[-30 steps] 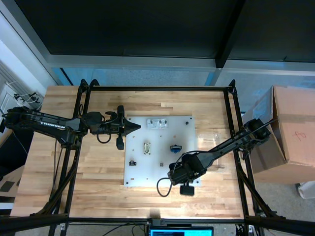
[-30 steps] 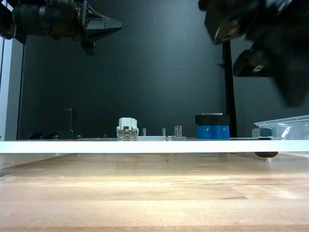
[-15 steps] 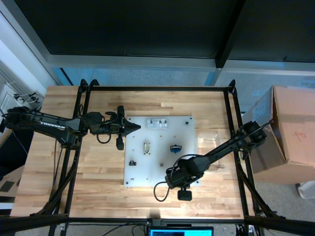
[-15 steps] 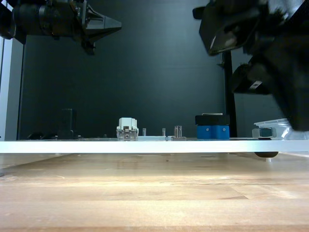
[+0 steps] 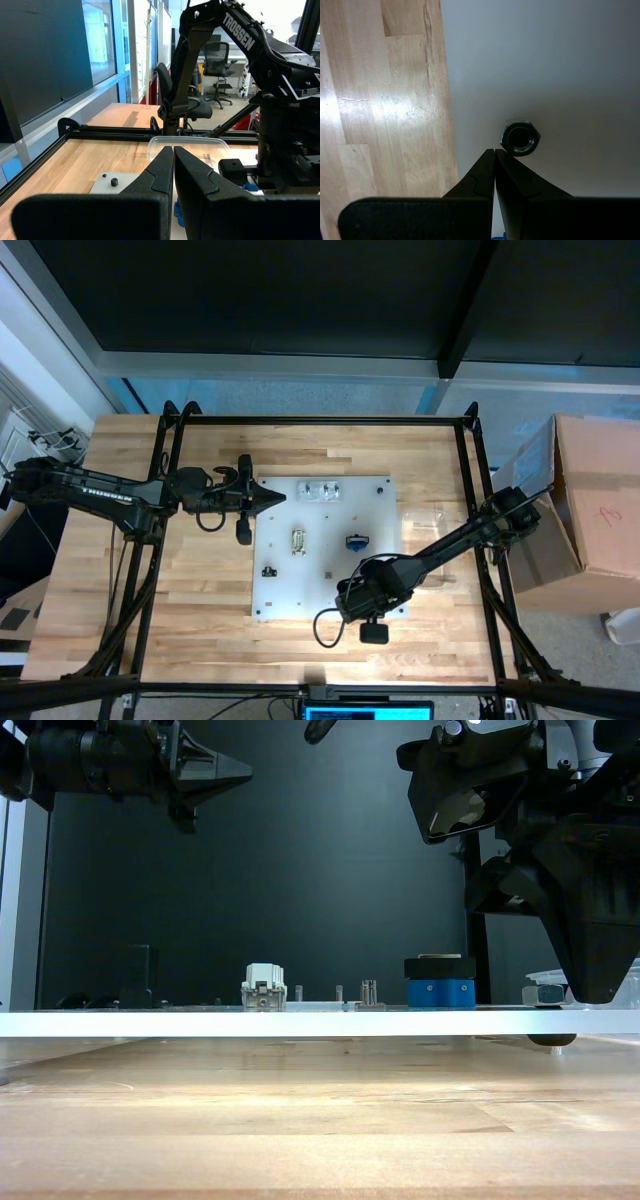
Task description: Unfasten the M12 nut and place it in the container
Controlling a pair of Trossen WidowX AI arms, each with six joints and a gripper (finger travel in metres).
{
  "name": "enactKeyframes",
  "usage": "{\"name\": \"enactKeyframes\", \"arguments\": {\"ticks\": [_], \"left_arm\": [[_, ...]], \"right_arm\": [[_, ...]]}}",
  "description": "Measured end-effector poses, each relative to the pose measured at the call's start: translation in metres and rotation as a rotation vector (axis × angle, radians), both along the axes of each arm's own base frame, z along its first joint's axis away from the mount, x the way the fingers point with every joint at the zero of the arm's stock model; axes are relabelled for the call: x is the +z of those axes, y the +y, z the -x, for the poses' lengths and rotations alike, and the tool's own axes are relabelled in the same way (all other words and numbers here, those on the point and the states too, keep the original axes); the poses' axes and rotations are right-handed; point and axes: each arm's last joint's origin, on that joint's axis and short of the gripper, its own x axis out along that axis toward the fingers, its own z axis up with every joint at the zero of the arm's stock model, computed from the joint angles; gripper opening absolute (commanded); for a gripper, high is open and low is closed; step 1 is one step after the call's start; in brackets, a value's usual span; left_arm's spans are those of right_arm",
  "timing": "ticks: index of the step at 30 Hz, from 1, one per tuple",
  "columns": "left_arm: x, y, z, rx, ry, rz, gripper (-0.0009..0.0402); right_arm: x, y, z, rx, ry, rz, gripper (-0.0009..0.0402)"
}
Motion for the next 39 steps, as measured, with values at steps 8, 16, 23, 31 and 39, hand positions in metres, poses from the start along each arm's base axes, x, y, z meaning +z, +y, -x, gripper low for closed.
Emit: {"name": "enactKeyframes", "arguments": {"ticks": [8, 16, 23, 31, 39], "left_arm": [[0.0, 0.0, 0.0, 0.0, 0.002, 0.0, 0.0], [0.0, 0.0, 0.0, 0.0, 0.001, 0.0, 0.0], [0.0, 0.0, 0.0, 0.0, 0.001, 0.0, 0.0], [0.0, 0.0, 0.0, 0.0, 0.001, 0.0, 0.0], [0.0, 0.0, 0.0, 0.0, 0.001, 0.0, 0.0]], "right_arm": [[0.0, 0.0, 0.0, 0.0, -0.001, 0.007, 0.0], [0.018, -0.016, 0.011, -0.111, -0.055, 0.321, 0.0], [0.025, -0.012, 0.015, -0.096, 0.006, 0.175, 0.0], [0.026, -0.003, 0.01, -0.023, 0.016, -0.028, 0.0], [0.011, 0.002, 0.0, 0.023, 0.001, -0.055, 0.0]]}}
